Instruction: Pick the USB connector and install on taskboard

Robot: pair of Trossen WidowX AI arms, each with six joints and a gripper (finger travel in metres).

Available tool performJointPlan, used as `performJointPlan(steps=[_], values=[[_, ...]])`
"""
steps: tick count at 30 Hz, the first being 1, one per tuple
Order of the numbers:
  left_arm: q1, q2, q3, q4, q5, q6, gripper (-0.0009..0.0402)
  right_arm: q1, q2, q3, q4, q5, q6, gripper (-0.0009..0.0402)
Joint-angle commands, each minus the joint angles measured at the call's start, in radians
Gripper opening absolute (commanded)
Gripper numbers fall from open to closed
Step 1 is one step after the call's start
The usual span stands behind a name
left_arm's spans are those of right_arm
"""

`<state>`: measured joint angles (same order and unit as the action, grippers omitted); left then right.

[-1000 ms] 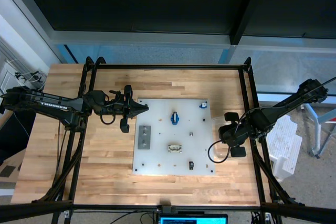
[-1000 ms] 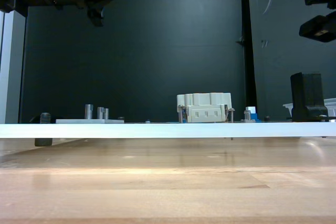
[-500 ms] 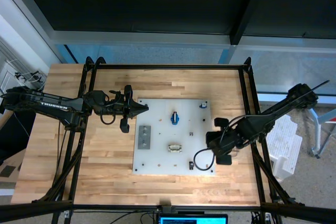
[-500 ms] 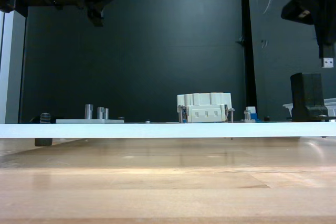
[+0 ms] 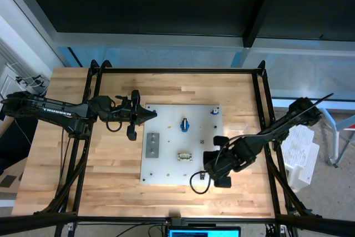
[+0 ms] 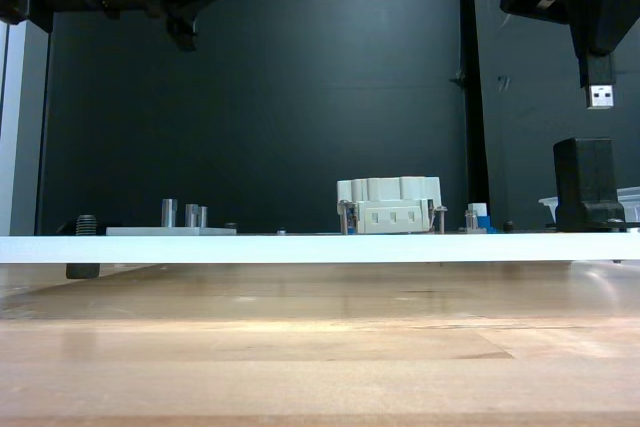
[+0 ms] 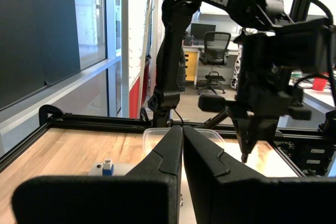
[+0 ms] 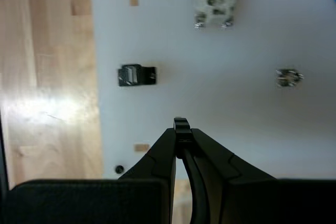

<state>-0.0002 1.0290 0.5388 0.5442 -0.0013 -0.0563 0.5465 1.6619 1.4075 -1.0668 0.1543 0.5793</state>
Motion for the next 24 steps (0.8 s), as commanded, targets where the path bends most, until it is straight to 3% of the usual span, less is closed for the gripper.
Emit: performJointPlan(steps=[1,11,24], values=[[0.0,0.0,0.0,0.0,0.0,0.0,0.0,0.004,0.042,0.043,0.0,0.002,0.001,0.0],[0.0,0.0,0.0,0.0,0.0,0.0,0.0,0.017,0.13,0.119,0.006,0.002,0.001,0.0],[0.0,0.0,0.0,0.0,0.0,0.0,0.0,0.026,0.169,0.14,0.033,0.004,-0.009,0.0]])
